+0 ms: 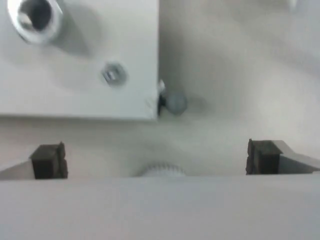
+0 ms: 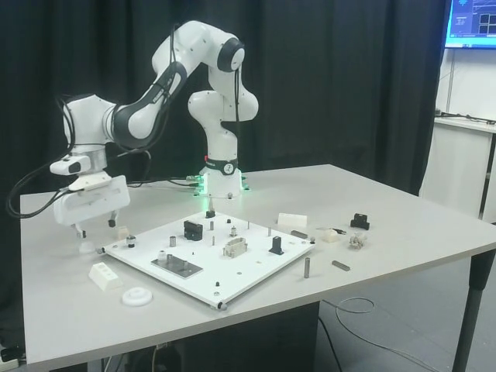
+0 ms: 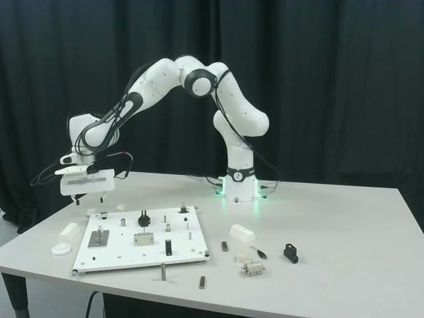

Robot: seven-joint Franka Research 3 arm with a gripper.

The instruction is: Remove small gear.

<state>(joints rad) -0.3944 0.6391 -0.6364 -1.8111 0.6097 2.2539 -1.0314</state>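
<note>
Risk first: my pincer (image 1: pixel 156 159) hangs with fingers spread apart and empty, off the corner of the white board (image 2: pixel 209 260), and the small gear (image 1: pixel 161 170) lies on the grey table (image 2: pixel 403 225) between them, half hidden. Descending off-centre could nudge it away. No readable writing anywhere.

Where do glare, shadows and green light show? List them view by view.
Wrist view: the metal ring glints and casts a soft shadow on the white board; the grey peg faintly shadows the table. First room view: green light glows at the arm's base; a lit screen shines. Second room view: that green glow again.
</note>
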